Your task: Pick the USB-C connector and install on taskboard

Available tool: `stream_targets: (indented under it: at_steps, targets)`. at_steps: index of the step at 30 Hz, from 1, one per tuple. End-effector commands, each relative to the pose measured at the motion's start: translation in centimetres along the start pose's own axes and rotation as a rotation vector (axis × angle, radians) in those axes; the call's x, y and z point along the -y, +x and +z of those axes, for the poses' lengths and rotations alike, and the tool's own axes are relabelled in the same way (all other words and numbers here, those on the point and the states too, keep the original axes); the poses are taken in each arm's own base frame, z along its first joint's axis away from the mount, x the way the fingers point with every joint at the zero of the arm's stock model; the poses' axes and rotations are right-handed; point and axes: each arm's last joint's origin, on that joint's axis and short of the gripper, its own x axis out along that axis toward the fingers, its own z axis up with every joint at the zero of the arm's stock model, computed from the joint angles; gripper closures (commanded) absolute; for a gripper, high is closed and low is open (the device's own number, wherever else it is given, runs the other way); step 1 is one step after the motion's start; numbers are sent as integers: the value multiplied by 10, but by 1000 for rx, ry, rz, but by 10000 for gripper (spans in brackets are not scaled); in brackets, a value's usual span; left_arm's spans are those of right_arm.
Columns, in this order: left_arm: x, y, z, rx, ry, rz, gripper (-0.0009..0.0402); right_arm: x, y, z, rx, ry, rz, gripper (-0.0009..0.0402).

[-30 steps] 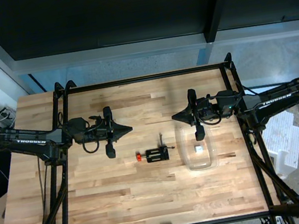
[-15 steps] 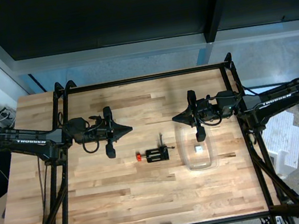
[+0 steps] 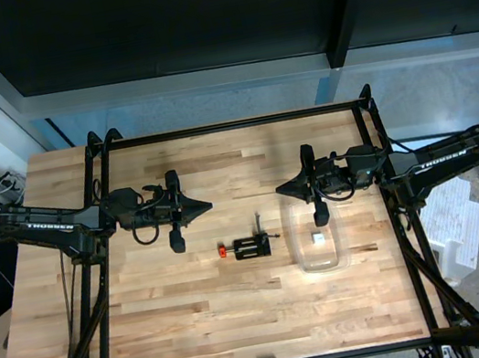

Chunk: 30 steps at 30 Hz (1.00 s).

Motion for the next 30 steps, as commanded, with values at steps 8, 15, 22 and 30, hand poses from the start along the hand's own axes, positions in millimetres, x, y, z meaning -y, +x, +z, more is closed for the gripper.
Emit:
stream_targets:
  at_steps: [8,15,22,30]
  targets:
    - [0,0,0,0,0,0,393,0,-1,-7,7,8,10,393]
    - [0,0,0,0,0,0,393,0,-2,-7,12,5,10,393]
    - [0,0,0,0,0,0,393,0,-2,-7,12,5,8,393]
    - [0,0,0,0,0,0,393,0,-2,-7,11,5,8,393]
